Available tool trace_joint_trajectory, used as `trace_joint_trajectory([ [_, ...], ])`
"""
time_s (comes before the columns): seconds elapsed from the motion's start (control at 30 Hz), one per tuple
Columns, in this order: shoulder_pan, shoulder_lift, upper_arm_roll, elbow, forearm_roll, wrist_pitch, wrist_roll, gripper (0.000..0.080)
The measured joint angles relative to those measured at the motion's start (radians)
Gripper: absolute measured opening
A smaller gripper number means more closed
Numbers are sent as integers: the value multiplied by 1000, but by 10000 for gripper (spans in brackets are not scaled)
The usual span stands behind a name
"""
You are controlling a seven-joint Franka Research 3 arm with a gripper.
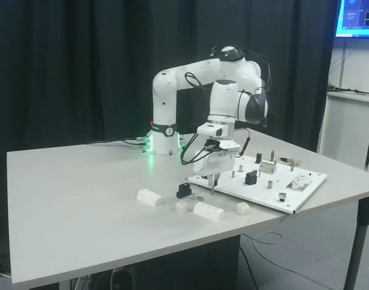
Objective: Place round peg 2.
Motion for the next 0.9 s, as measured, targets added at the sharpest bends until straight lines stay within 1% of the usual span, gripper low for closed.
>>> trace_joint_trajectory([
  [0.43, -58, 8, 2, 60, 0, 0, -7, 61],
  [0.9, -107, 16, 16, 106, 0, -2, -7, 61],
])
